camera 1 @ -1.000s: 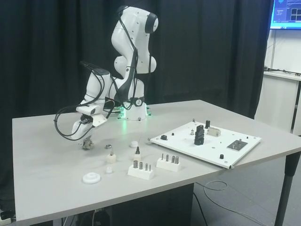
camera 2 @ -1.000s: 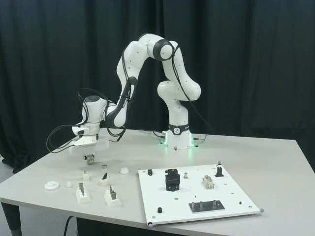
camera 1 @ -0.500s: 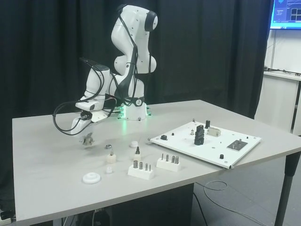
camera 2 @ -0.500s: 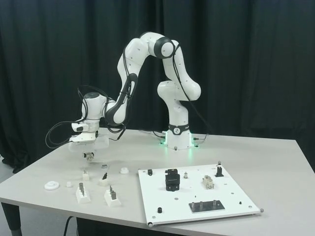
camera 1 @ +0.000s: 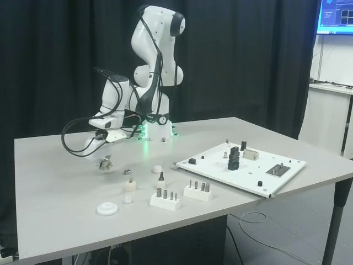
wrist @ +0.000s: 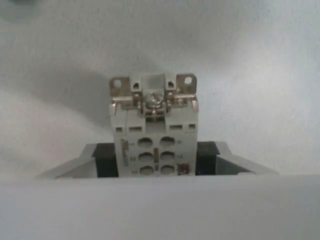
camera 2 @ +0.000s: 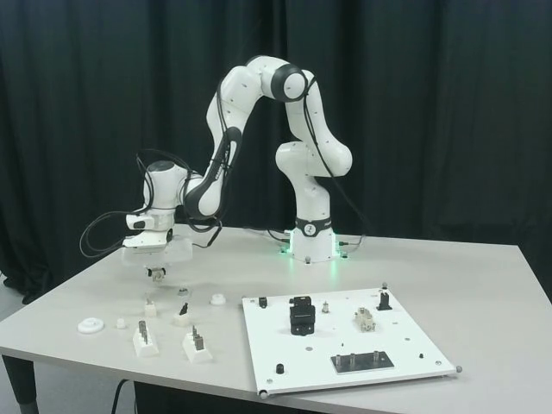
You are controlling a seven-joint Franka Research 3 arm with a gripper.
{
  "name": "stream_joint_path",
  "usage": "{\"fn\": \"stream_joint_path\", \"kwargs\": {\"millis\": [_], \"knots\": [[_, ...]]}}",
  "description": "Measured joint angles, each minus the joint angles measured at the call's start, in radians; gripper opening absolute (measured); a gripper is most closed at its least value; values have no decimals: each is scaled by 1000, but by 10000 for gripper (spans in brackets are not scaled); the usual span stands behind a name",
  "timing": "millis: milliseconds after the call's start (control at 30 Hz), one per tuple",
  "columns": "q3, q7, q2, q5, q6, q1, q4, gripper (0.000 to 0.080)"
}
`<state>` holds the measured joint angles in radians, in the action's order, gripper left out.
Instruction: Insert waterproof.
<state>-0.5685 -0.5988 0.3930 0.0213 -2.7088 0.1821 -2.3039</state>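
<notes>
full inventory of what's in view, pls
connector: 1, white and grey, held in the gripper above the table
white board: 1, on the table, carrying small black and grey fixtures
pin blocks: 2, white with grey pins, near the table's front edge
gear disc: 1, white, by the front edge
small white parts: several, beside the blocks
monitor: 1, background of the first room view
arm: 1, white, base lit green
gripper: 1, shut on the connector
</notes>
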Motion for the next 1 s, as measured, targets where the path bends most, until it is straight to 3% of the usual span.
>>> {"fn": "stream_joint_path", "kwargs": {"millis": [467, 767, 1000], "knots": [[14, 7, -78, 129, 62, -89, 3, 313], [35, 36, -157, 211, 147, -179, 14, 313], [58, 124, -209, 234, 220, -264, 24, 313]]}}
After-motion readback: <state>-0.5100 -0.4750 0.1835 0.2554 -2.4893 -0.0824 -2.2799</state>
